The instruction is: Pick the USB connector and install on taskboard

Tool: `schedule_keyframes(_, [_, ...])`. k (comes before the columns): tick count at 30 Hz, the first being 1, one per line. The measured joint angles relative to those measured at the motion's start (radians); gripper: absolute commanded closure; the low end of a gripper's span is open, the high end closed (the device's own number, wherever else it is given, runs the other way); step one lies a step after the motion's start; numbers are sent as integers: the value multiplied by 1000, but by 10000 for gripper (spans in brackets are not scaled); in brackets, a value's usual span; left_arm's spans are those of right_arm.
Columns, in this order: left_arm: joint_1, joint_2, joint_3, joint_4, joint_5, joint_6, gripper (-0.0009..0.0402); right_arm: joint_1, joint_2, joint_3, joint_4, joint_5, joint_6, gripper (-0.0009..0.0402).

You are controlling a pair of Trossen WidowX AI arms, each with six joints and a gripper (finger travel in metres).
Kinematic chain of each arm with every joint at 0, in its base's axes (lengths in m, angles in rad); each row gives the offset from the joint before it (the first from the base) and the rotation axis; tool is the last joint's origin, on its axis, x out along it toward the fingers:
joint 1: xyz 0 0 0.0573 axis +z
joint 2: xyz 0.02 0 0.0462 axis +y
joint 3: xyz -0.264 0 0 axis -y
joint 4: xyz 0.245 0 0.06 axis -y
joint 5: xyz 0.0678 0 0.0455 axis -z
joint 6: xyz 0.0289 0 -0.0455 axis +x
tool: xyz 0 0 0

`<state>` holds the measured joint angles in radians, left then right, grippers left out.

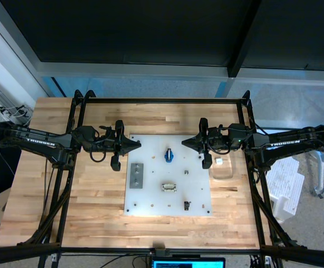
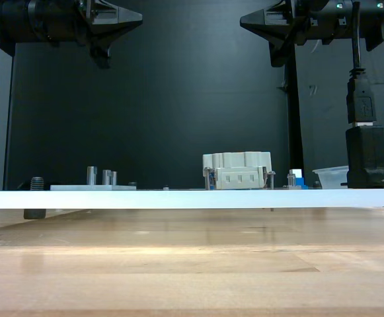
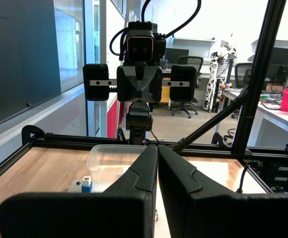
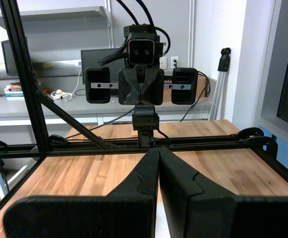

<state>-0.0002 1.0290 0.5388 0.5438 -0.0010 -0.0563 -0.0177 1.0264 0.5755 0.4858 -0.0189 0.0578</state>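
The white taskboard (image 1: 150,195) lies mid-table with a blue part (image 1: 169,155), grey block (image 1: 136,175), beige connector (image 1: 169,187) and small black part (image 1: 187,205). A small white piece with a blue face, apparently the USB connector (image 1: 219,161) (image 3: 86,184), rests by the clear tray's left edge. My left gripper (image 1: 138,144) (image 3: 157,149) hovers shut and empty over the board's far left corner. My right gripper (image 1: 184,142) (image 4: 158,151) hovers shut and empty over the far right part, just left of that piece.
The clear plastic tray (image 1: 227,170) sits right of the board. In the low view a black USB plug (image 2: 361,99) with a cable stands upright in a black block (image 2: 369,158) at the board's near right. A black frame (image 1: 162,101) rims the table.
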Motion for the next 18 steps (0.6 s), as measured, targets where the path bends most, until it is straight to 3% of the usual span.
schedule_keyframes(18, [0,0,0,0,0,0,393,0,0,0,-1,0,16,393])
